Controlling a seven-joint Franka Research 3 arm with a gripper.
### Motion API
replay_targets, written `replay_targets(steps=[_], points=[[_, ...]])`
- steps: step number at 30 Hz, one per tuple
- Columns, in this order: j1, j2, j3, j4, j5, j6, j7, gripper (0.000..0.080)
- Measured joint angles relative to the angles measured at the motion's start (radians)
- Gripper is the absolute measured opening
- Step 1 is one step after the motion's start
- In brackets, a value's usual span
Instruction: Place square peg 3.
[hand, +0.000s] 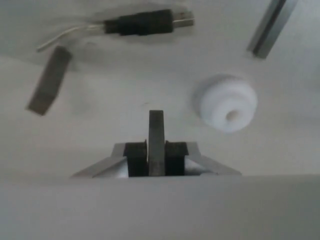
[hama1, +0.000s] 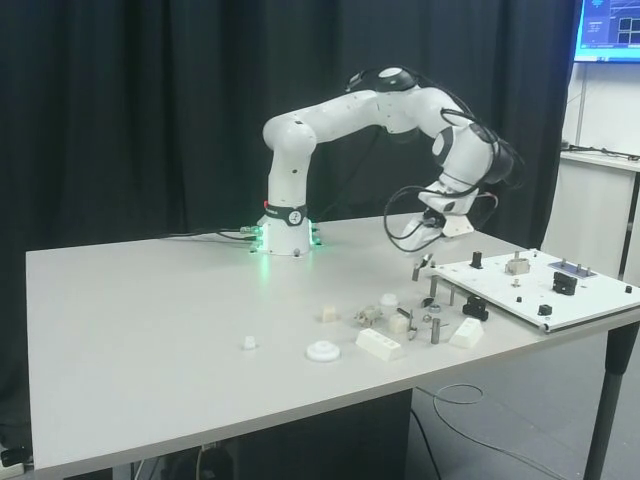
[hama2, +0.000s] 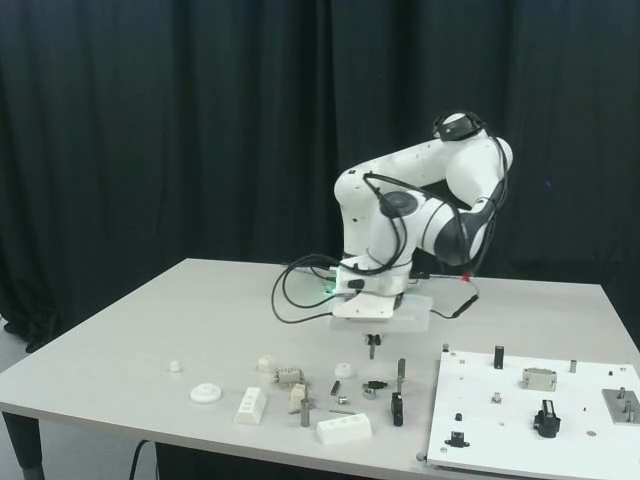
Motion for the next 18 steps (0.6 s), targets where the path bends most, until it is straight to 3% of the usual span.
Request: replay_targets(steps=[18], points=[[-0.063,0.03,0.048,-0.035,0.084,0.031,-0.095,0.0072]])
